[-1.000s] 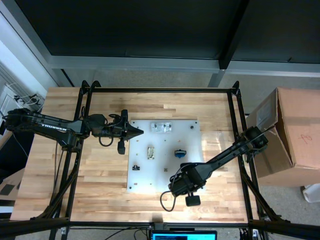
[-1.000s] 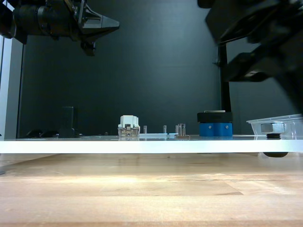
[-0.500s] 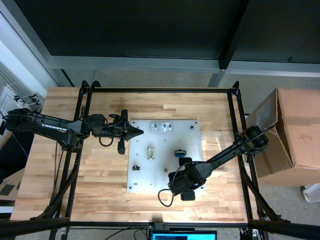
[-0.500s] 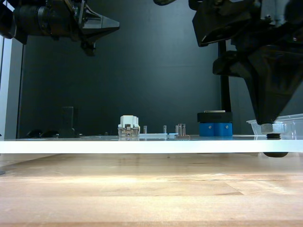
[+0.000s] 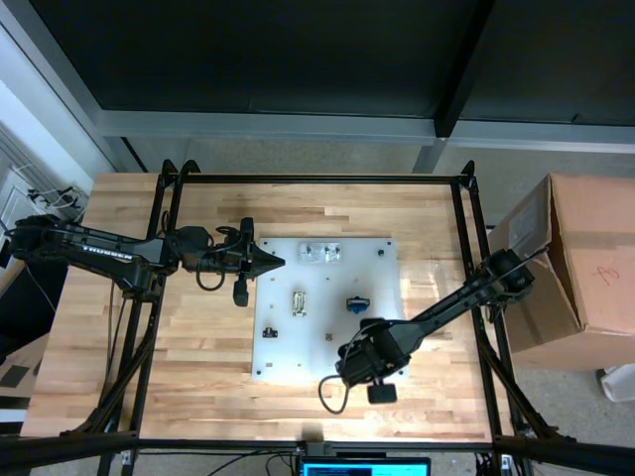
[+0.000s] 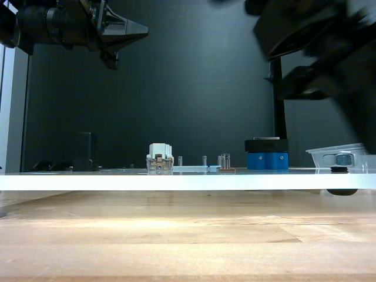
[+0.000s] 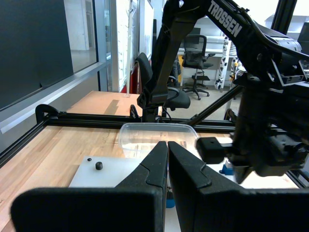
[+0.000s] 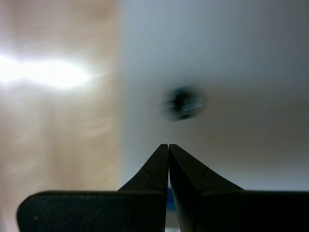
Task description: Pick the M12 nut and place it on its threads and fasten
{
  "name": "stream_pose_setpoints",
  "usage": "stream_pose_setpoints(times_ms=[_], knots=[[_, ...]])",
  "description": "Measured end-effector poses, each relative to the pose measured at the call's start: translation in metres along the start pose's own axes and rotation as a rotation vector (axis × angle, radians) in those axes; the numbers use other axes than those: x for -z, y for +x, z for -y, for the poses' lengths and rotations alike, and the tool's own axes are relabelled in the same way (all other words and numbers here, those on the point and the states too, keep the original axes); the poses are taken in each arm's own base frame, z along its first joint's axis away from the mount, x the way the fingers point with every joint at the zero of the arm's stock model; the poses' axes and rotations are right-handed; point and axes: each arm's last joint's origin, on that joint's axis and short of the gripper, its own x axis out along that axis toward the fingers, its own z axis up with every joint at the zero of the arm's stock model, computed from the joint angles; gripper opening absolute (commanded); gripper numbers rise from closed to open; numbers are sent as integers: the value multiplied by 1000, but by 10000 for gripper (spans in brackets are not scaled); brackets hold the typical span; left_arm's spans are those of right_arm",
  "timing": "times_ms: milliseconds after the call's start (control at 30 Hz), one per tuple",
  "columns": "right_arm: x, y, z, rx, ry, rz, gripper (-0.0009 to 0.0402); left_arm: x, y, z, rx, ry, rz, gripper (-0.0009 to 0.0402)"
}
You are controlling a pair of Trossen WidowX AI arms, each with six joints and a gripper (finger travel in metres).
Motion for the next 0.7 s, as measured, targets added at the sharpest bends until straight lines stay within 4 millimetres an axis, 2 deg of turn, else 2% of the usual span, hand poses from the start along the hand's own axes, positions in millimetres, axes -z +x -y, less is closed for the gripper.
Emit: stream_pose_setpoints(times_ms=[167, 400, 600, 700], knots=[[-1, -2, 2, 92, 6, 57, 0, 0, 0, 0, 0, 0, 0, 0], [-2, 3, 2, 97, 10, 93, 0, 0, 0, 0, 0, 0, 0, 0], [-3, 4, 2, 83, 9, 96, 0, 0, 0, 0, 0, 0, 0, 0], [-2, 4, -1, -29, -16, 43, 0, 0, 0, 0, 0, 0, 0, 0]])
